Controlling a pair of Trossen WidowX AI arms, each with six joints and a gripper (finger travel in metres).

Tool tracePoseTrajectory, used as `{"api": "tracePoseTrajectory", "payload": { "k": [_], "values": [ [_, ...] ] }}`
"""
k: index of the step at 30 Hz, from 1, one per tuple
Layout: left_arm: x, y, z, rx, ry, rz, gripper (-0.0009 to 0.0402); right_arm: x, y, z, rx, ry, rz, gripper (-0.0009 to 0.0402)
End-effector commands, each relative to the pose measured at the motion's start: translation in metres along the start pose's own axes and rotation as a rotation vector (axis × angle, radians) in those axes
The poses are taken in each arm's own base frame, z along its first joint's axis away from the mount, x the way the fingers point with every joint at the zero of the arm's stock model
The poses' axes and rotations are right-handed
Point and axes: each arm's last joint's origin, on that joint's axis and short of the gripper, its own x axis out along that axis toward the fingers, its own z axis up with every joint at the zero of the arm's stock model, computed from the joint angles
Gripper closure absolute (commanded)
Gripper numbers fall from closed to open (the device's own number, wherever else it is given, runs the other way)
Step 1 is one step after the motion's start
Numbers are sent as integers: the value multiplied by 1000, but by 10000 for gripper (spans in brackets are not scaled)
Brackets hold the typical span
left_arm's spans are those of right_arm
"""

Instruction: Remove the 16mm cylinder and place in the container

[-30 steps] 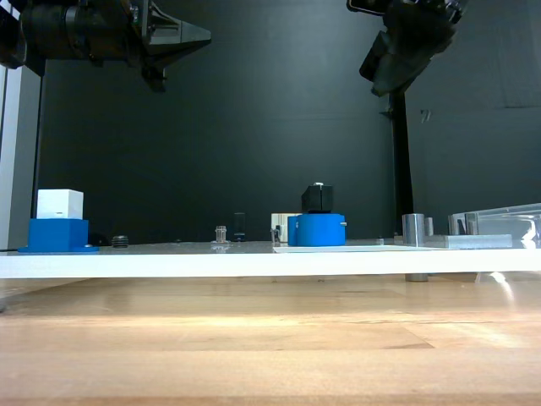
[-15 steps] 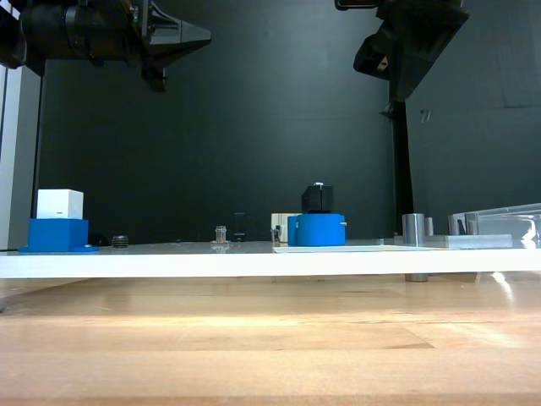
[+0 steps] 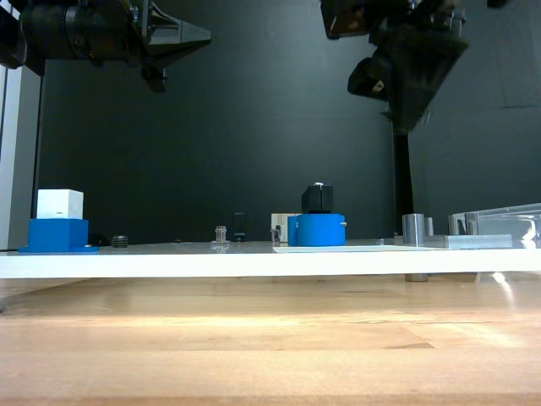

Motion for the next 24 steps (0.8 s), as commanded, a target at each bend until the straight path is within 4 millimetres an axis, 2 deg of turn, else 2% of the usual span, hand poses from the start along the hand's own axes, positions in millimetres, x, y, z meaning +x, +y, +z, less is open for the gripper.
{"api": "tracePoseTrajectory", "payload": {
  "k": [1,8,19,24],
  "values": [
    [0,0,0,0,0,0,393,10,2,2,-4,27,-5,393],
    [0,0,0,0,0,0,393,23,8,4,-19,26,-1,384],
    [0,0,0,0,0,0,393,42,12,-4,-15,18,3,305],
    [0,0,0,0,0,0,393,51,13,-7,-17,7,6,295]
  ]
}}
